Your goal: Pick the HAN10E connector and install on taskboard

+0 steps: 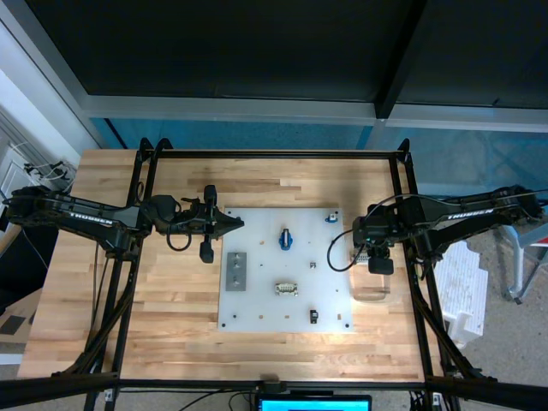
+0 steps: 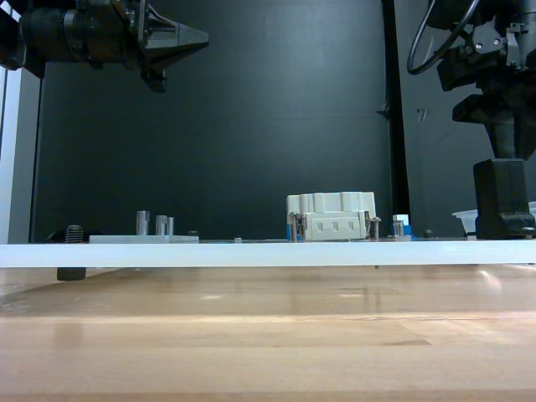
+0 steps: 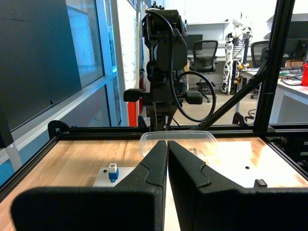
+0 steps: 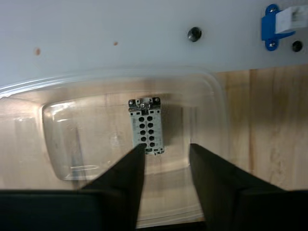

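The HAN10E connector, a small beige block with two rows of dark pin holes, lies flat inside a clear plastic tray. My right gripper hangs open above it, a finger on each side of its near end, not touching. In the high view the right gripper points down over the tray, just off the right edge of the white taskboard. Over the board's left edge, my left gripper is held high and shut on nothing, its tips pressed together.
On the taskboard stand a grey metal block, a blue part, a beige housing and small black parts. A black frame runs around the wooden table. The low view has the housing near the board's middle.
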`<state>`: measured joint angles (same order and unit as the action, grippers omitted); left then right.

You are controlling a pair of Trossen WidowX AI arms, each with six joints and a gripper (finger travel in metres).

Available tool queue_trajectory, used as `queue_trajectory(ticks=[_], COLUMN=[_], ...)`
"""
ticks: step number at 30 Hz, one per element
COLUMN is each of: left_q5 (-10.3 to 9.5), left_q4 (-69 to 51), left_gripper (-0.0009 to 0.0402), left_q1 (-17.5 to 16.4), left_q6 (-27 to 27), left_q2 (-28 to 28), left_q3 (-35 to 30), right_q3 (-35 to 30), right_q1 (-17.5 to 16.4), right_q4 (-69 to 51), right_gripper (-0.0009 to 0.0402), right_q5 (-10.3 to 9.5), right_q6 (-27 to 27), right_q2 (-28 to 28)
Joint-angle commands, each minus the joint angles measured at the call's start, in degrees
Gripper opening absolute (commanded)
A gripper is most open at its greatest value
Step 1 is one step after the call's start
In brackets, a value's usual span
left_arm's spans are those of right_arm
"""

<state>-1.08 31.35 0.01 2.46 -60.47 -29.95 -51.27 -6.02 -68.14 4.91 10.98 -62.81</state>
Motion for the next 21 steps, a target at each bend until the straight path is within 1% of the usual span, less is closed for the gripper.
queue_trajectory(ticks=[1,3,5,9,21], left_q5=[0.0,0.0,0.0,0.0,0.0], left_q4=[0.0,0.0,0.0,0.0,0.0], left_gripper=[0.0001,0.0001,0.0001,0.0001,0.0001], left_q1=[0.0,0.0,0.0,0.0,0.0], left_q6=[0.0,0.0,0.0,0.0,0.0], left_q2=[0.0,0.0,0.0,0.0,0.0], left_q3=[0.0,0.0,0.0,0.0,0.0], right_q3=[1.2,2.3,3.5,5.2,11.0], right_q1=[-0.2,-0.5,-0.8,-1.9,-3.1], right_q4=[1.4,2.0,2.8,4.7,12.0], right_gripper=[0.02,0.0223,0.0241,0.0261,0.0265], right_q5=[0.07,0.07,0.02,0.07,0.02], right_q6=[1.9,3.4,3.8,3.5,3.6], right_q2=[0.0,0.0,0.0,0.0,-0.1])
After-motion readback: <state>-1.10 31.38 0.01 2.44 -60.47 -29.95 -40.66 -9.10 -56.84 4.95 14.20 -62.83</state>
